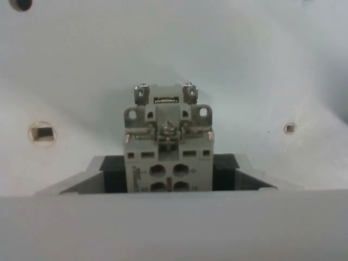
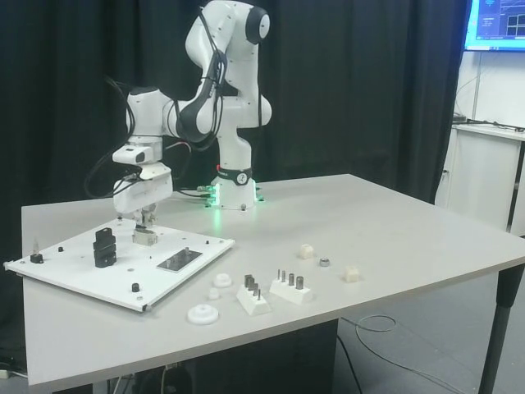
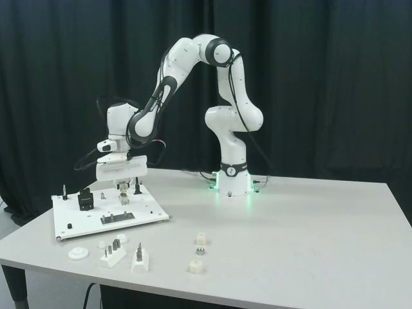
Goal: Insert waterproof.
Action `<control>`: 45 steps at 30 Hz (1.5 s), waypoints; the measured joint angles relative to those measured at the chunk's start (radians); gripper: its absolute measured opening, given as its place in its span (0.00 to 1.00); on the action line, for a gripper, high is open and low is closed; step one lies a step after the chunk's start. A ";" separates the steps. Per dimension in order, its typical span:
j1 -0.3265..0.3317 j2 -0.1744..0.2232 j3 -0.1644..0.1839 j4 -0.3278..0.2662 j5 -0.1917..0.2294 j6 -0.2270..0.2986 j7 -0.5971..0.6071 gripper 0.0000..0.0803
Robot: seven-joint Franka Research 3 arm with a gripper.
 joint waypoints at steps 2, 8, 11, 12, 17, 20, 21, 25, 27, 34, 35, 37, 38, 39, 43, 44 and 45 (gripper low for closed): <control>0.004 0.005 0.000 0.002 -0.013 0.000 0.019 0.39; 0.014 0.016 0.001 0.008 -0.040 0.000 0.049 0.39; 0.018 0.022 0.001 0.011 -0.042 0.000 0.054 0.39; 0.018 0.024 0.001 0.012 -0.042 0.000 0.054 0.39; 0.020 0.029 0.001 0.015 -0.043 0.000 0.054 0.39; 0.019 0.031 0.000 0.016 -0.043 0.001 0.053 0.39; 0.019 0.031 0.000 0.016 -0.043 0.001 0.053 0.39; 0.018 0.032 -0.002 0.016 -0.043 0.001 0.050 0.39; 0.018 0.032 -0.003 0.015 -0.043 0.001 0.046 0.39; 0.017 0.032 -0.003 0.013 -0.043 0.000 0.023 0.39; 0.017 0.032 -0.003 0.012 -0.043 0.000 0.019 0.39; 0.017 0.032 -0.003 0.012 -0.043 0.000 0.011 0.39; 0.017 0.032 -0.003 0.011 -0.043 0.000 0.008 0.39; 0.017 0.032 -0.003 0.011 -0.042 0.000 0.004 0.39; 0.017 0.032 -0.003 0.010 -0.042 0.000 -0.005 0.39; 0.017 0.032 -0.003 0.010 -0.042 0.000 -0.005 0.39; 0.017 0.032 -0.003 0.010 -0.042 0.000 -0.006 0.39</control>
